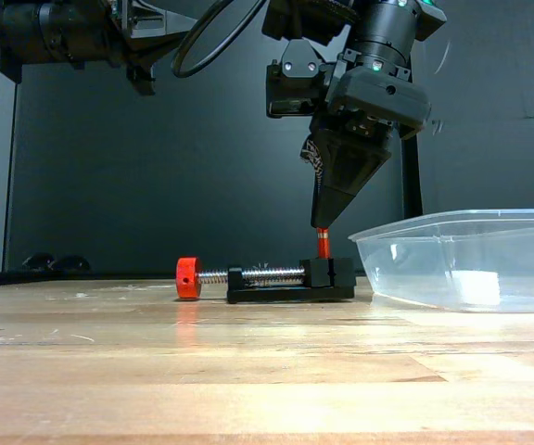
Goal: Remove the RCA connector from the receptacle and place in the container
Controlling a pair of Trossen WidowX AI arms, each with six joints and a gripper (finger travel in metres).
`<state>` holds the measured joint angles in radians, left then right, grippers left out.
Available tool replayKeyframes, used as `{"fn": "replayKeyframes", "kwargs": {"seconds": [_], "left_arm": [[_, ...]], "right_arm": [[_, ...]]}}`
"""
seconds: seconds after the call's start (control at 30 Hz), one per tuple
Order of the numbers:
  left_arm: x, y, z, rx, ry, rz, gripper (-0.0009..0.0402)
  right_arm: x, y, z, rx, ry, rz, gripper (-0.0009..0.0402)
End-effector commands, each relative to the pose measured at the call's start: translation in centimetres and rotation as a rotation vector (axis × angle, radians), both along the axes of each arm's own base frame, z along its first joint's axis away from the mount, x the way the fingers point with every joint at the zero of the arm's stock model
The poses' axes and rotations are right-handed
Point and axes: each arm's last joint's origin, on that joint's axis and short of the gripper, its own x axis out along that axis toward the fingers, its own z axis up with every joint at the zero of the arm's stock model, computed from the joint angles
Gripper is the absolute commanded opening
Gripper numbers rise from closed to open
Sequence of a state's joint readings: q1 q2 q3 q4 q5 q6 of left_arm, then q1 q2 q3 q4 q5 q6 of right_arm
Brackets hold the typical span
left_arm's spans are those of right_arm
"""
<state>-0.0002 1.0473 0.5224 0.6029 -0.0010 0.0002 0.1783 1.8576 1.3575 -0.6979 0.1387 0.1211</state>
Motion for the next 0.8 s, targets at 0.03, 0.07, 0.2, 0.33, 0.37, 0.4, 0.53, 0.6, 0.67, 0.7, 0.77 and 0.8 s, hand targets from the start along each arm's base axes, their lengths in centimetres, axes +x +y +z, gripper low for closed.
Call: {"fn": "replayKeyframes", "kwargs": {"seconds": [0.03, 0.07, 0.2, 0.33, 0.37, 0.4, 0.53, 0.6, 0.67, 0.7, 0.77, 0.8], "left_arm": [[0.00, 0.00, 0.01, 0.000, 0.000, 0.000, 0.0000], [0.00, 0.00, 0.01, 0.000, 0.000, 0.000, 0.0000], [0.00, 0.01, 0.01, 0.000, 0.000, 0.000, 0.0000], [0.00, 0.00, 0.01, 0.000, 0.000, 0.000, 0.0000], [0.00, 0.01, 0.01, 0.000, 0.000, 0.000, 0.0000], [0.00, 0.00, 0.01, 0.000, 0.000, 0.000, 0.0000], [0.00, 0.00, 0.01, 0.000, 0.000, 0.000, 0.0000], [0.00, 0.00, 0.01, 0.000, 0.000, 0.000, 0.0000], [0.00, 0.01, 0.01, 0.000, 0.000, 0.000, 0.0000], [0.00, 0.00, 0.01, 0.000, 0.000, 0.000, 0.0000], [0.00, 0.01, 0.01, 0.000, 0.000, 0.000, 0.0000], [0.00, 0.00, 0.01, 0.000, 0.000, 0.000, 0.0000]], "right_arm": [[0.00, 0.01, 0.04, 0.000, -0.001, 0.000, 0.0055], [0.00, 0.01, 0.04, 0.000, -0.002, 0.000, 0.0049], [0.00, 0.00, 0.04, -0.001, -0.001, 0.002, 0.0028], [0.00, 0.00, 0.04, -0.001, -0.001, 0.003, 0.0011], [0.00, 0.00, 0.04, -0.001, -0.001, 0.003, 0.0007], [0.00, 0.00, 0.04, -0.001, -0.001, 0.003, 0.0004], [0.01, -0.01, 0.04, -0.001, -0.002, 0.003, 0.0001], [0.01, -0.01, 0.04, -0.001, -0.002, 0.003, 0.0002], [0.01, 0.00, 0.05, -0.001, -0.002, 0.003, 0.0002], [0.00, 0.00, 0.06, -0.001, -0.002, 0.004, 0.0002], [-0.03, -0.01, 0.15, 0.000, -0.004, 0.003, 0.0002], [-0.04, -0.01, 0.20, 0.000, -0.005, 0.003, 0.0002]]}}
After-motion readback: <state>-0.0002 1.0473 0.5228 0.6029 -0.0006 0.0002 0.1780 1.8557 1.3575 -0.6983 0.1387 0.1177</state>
